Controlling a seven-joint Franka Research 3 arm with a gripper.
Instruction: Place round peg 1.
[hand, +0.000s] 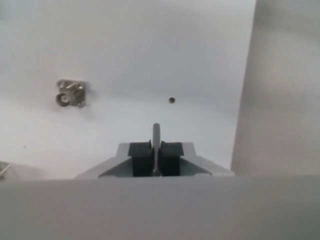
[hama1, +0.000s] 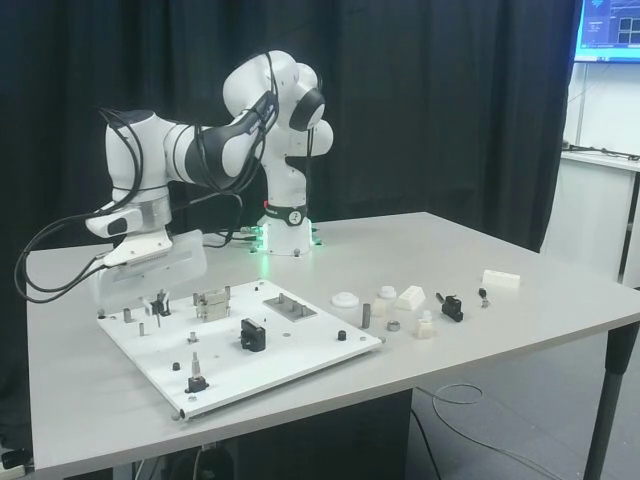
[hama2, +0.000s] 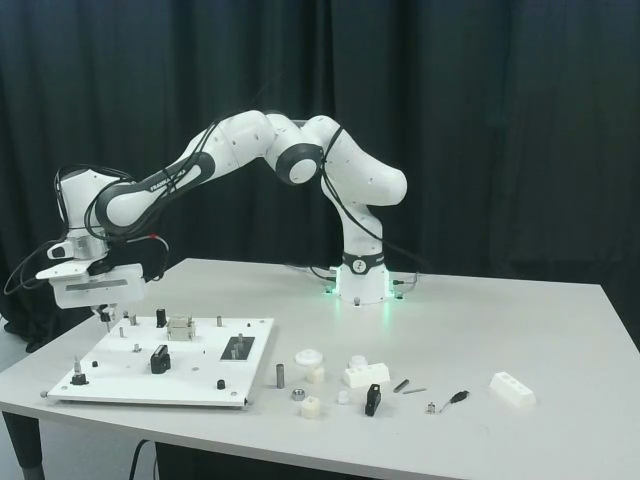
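In the wrist view my gripper (hand: 156, 155) is shut on a thin grey round peg (hand: 156, 134), which sticks out past the black pads (hand: 140, 159). The peg hangs over the white board (hand: 125, 45), a short way from a small dark hole (hand: 172, 100). Both room views place the gripper (hama1: 128, 298) (hama2: 104, 312) low over the far left corner of the board (hama1: 290, 350) (hama2: 200, 375). The peg's tip (hama2: 105, 320) is close above the board; I cannot tell whether it touches.
A small metal square-flange connector (hand: 70, 93) sits on the board near the hole. The board also carries black fixtures (hama1: 251, 335), thin posts and a metal block (hama2: 181, 328). Loose white parts (hama2: 365, 375), a grey cylinder (hama2: 281, 375) and a white block (hama2: 511, 388) lie on the grey table beside it.
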